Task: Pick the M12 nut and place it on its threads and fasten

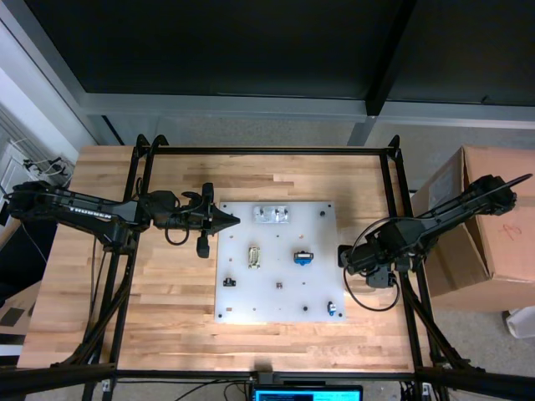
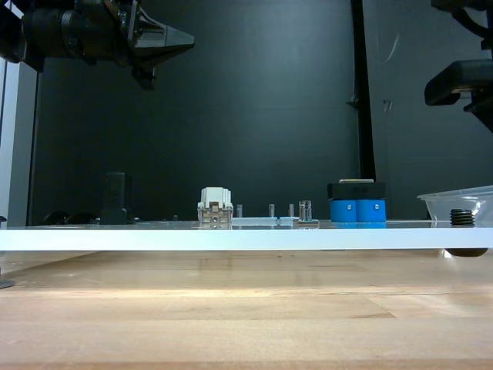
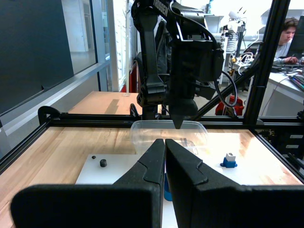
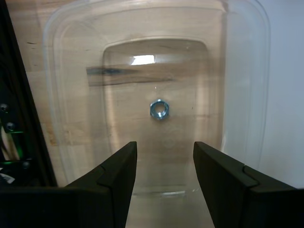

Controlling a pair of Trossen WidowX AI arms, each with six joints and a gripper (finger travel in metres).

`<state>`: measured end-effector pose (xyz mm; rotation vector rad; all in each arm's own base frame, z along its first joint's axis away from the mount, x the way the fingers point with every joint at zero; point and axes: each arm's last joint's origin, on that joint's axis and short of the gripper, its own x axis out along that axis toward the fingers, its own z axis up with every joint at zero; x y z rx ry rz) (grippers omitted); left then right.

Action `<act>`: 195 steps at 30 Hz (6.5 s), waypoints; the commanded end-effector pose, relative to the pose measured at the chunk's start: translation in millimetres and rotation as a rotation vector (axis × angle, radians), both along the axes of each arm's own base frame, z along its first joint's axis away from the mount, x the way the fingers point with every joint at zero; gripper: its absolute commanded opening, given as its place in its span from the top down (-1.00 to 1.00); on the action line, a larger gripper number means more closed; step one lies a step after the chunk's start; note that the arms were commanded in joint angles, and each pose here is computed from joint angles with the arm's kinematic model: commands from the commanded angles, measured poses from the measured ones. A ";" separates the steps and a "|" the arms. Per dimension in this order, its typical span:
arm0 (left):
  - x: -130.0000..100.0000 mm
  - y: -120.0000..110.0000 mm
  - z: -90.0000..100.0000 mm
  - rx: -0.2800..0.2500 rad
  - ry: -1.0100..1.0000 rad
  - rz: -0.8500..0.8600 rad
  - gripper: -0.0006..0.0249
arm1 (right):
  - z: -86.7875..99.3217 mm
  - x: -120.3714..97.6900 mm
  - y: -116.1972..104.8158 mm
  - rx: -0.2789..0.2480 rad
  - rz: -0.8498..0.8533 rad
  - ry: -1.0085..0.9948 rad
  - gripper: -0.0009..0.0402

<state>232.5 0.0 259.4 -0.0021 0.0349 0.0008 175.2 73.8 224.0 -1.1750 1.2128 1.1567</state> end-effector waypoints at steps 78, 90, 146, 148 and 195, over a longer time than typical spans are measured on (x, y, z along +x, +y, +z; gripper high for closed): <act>0.0 0.0 0.0 0.000 0.000 0.000 0.95 | -23.6 13.9 11.8 0.011 -0.088 -0.028 0.80; 0.0 0.0 0.0 0.000 0.000 0.000 0.95 | 20.8 55.3 34.5 0.014 -0.123 -0.050 0.80; 0.0 0.0 0.0 0.000 0.000 0.000 0.95 | -20.2 164.7 129.1 0.022 -0.028 -0.050 0.80; 0.0 0.0 0.0 0.000 0.000 0.000 0.95 | -23.5 165.8 129.7 0.019 -0.028 -0.047 0.80; 0.0 0.0 0.0 0.000 0.000 0.000 0.95 | -45.3 165.3 129.7 0.022 -0.028 -0.035 0.80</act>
